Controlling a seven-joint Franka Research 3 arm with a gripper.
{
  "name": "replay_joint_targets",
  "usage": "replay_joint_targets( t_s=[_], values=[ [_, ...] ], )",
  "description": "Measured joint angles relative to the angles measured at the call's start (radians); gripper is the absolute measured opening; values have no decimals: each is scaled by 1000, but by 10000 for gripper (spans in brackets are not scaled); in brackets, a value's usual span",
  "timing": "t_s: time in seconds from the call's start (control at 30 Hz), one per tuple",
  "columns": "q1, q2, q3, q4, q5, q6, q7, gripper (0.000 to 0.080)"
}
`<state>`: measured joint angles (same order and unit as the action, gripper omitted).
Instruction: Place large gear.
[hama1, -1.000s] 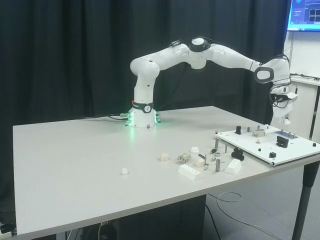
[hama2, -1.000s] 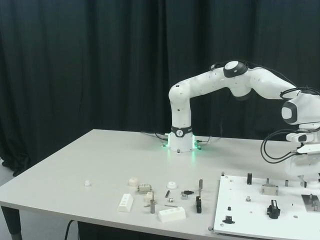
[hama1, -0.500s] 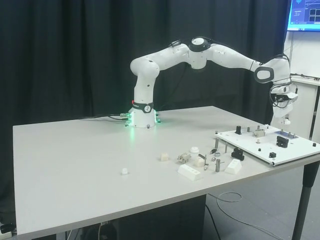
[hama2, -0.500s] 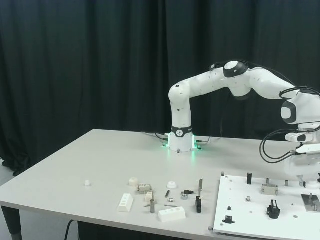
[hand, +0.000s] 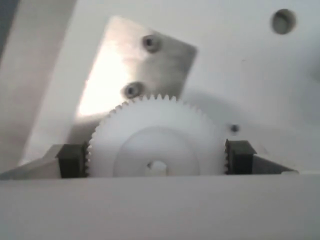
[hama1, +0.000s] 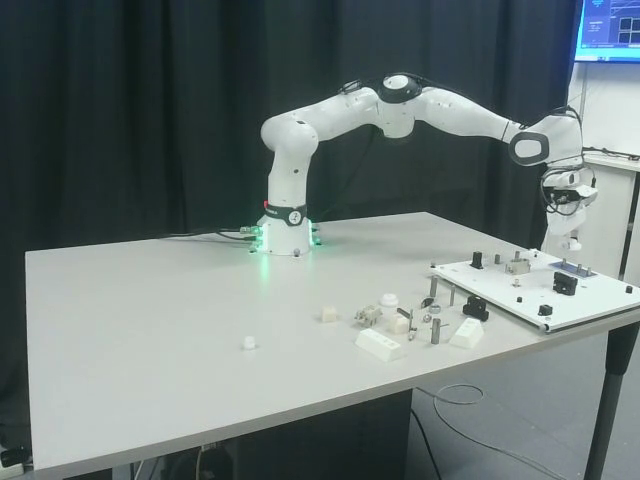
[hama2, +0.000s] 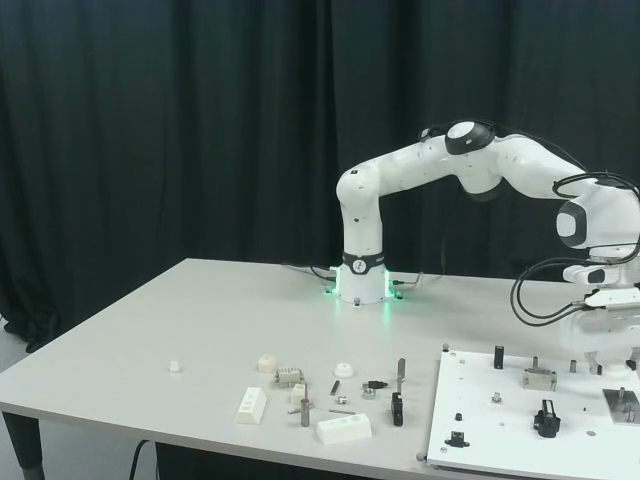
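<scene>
Black fingers (hand: 241, 156) are pressing against opposite sides of the white gear (hand: 156, 145), gripping it by its toothed rim, with the gripper (hand: 156, 159) closed on it and holding it flat above the white board (hand: 240, 75). Directly beneath the gear a grey metal plate (hand: 145, 65) with two screws is lying on the board, and the gear is hanging over the plate's near edge, apart from it. From the first room view the arm (hama1: 400, 105) is reaching far out from its base, which is glowing green, with the gripper (hama1: 572, 240) hanging over the far end of the board (hama1: 590, 305). That board is sitting at the corner of the grey bench (hama1: 150, 310), carrying small black and metal fixtures. Loose white blocks and small parts (hama2: 300, 395) are lying scattered on the bench beside the board, well apart from the gripper
</scene>
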<state>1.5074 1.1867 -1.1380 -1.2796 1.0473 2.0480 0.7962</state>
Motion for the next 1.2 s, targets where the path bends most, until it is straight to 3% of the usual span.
replay_joint_targets(
  t_s=[0.3,0.6,0.83,1.2],
  values=[
    [-34,0,-20,-12,-82,-60,-39,594],
    [-54,0,-74,-66,-136,-156,-133,594],
    [-59,0,-120,-138,-158,-204,-229,594],
    [-59,0,-191,-292,-171,-216,-418,594]
  ],
)
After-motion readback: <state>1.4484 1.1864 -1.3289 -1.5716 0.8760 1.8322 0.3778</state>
